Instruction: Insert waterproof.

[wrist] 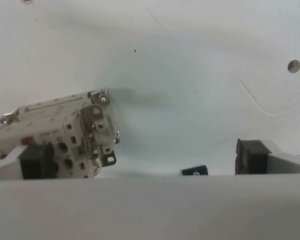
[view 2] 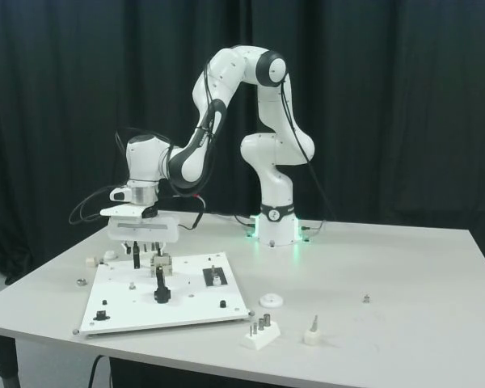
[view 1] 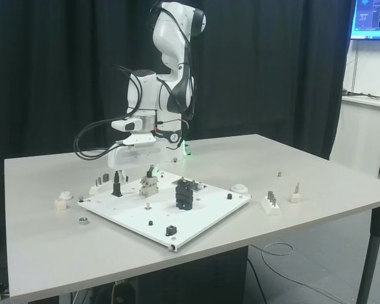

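- Room: I see a black curtain (view 2: 404,105) hanging in folds behind the whole rig.
- Table (view 2: 404,275): grey, flat and matt, with one square corner toward the second room camera.
- Board (view 2: 190,311): a thin, smooth white plate lying flat on the left part of the table. It carries small black and metal fittings.
- Gripper (wrist: 142,159): it hangs low over the far left part of the board. Its black-padded fingertips (wrist: 37,161) stand wide apart, and I see nothing clamped between them.
- Connector block (wrist: 65,137): white moulded plastic, box-shaped, with bright metal clips and screws at one end. It lies on the board just beside one fingertip. Its long axis runs along the line between the two fingers, and the clip end points into the open gap.
- Waterproof part: I cannot tell which fitting on the board it is, nor which way it points.
- Black post (view 2: 159,287): upright, near the middle of the board.
- Arm (view 2: 226,89): glossy white rounded shells, arching from its base to the gripper.
- Base ring (view 2: 255,232): lit green, at the back of the table.
- White disc (view 2: 271,300): flat, on the table just right of the board.
- Peg holder (view 2: 260,333): a small white block with short metal pegs, near the front edge.
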